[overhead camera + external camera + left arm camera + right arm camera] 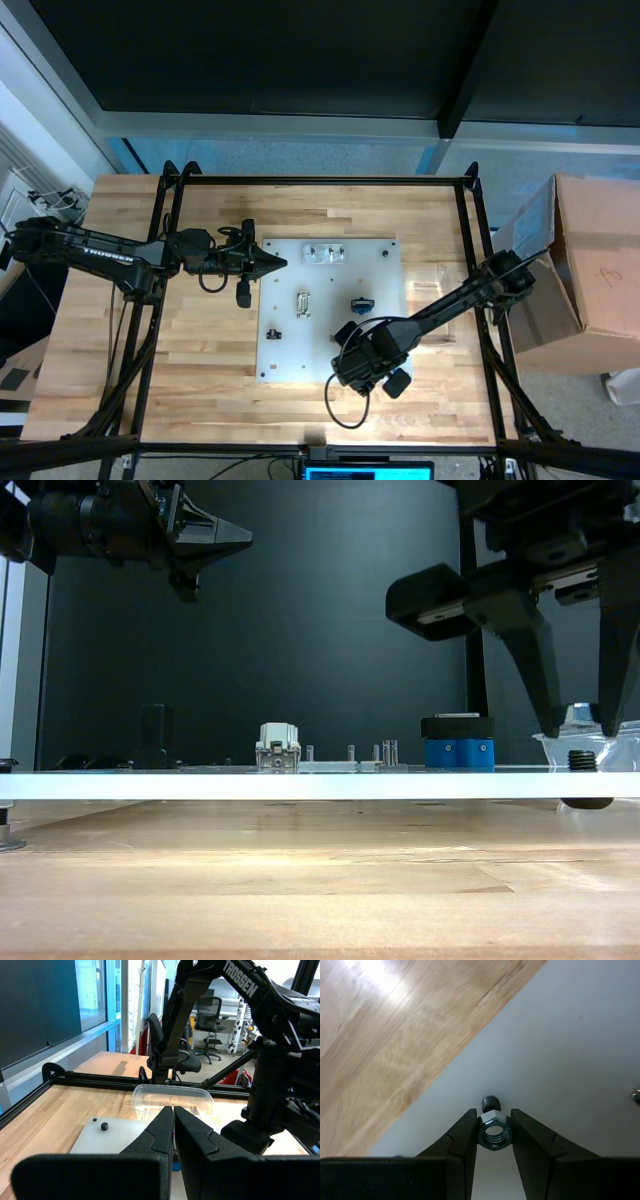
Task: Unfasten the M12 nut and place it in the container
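Observation:
In the right wrist view my right gripper [495,1126] is shut on the silver M12 nut [495,1135], pinched between both fingers with its hole facing the camera. The nut is lifted clear of the black stud [491,1103], which stands bare just beyond it. In the low view the nut [581,716] shows between the fingertips, a little above the ribbed stud [582,761]. The clear container [442,280] stands off the board's right edge and looks empty. My left gripper [275,262] hovers shut and holding nothing, high over the board's far left edge.
The white board [300,350] carries a grey connector [302,304], a blue-and-black part [361,304] and small fittings at its far edge. A black frame borders the table. A cardboard box [590,270] stands off the table at right.

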